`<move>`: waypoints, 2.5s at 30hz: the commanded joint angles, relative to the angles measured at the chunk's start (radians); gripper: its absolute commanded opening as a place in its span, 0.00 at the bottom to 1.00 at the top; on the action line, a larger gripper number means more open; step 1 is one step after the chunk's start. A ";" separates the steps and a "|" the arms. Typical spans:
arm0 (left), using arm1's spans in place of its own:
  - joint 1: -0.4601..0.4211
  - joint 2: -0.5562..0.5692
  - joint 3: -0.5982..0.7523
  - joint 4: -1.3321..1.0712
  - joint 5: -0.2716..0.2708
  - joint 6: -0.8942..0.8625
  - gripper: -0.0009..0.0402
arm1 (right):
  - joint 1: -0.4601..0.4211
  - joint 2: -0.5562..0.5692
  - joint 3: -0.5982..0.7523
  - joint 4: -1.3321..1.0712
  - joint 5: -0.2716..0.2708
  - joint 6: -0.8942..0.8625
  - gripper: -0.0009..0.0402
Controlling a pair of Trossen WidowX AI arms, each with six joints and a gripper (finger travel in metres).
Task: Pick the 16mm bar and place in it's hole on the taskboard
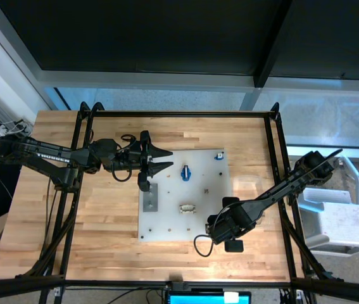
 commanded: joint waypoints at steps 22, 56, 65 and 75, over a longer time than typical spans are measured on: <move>0.000 0.000 0.000 0.000 0.000 0.000 0.37 | 0.005 -0.001 -0.009 -0.019 -0.005 -0.014 0.02; 0.000 0.000 0.000 0.000 0.000 0.000 0.37 | 0.002 0.002 -0.004 0.019 0.027 -0.026 0.02; 0.000 0.000 0.000 0.000 0.000 0.000 0.37 | 0.002 0.002 -0.013 0.020 0.027 -0.026 0.02; 0.000 0.000 0.000 0.000 0.000 0.000 0.37 | 0.002 0.002 -0.013 0.020 0.014 -0.028 0.15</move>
